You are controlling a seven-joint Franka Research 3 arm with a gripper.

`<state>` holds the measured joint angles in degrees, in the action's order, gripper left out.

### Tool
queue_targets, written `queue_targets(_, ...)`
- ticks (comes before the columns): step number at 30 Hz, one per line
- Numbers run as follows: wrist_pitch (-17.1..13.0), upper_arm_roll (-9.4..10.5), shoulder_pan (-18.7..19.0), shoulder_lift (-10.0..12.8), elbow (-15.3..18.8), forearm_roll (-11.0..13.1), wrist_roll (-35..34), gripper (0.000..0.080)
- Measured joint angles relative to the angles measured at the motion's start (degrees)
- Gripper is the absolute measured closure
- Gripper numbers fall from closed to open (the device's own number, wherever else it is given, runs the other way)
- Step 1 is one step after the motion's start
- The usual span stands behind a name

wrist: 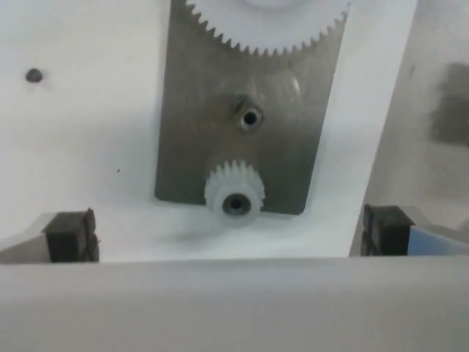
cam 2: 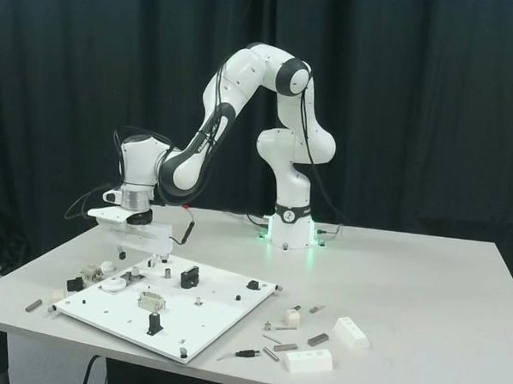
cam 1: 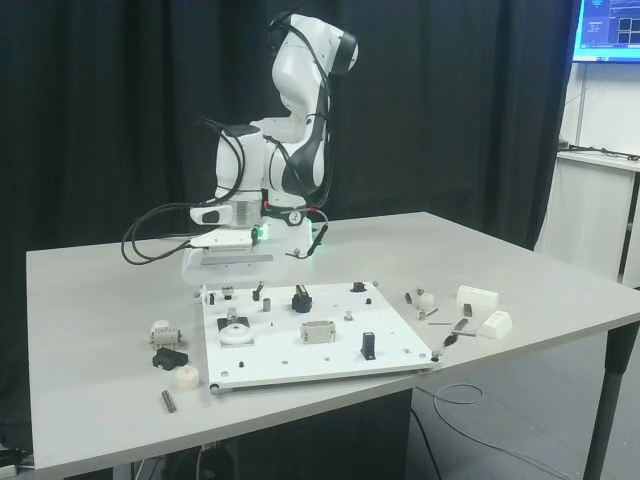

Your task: Remove small gear.

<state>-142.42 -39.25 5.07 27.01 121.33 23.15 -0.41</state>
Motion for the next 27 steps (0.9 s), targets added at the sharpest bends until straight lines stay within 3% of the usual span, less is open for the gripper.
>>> queue_targets(27,0.11,0.76,-0.93,1.50,-0.36,1.07,0.00,0.0003)
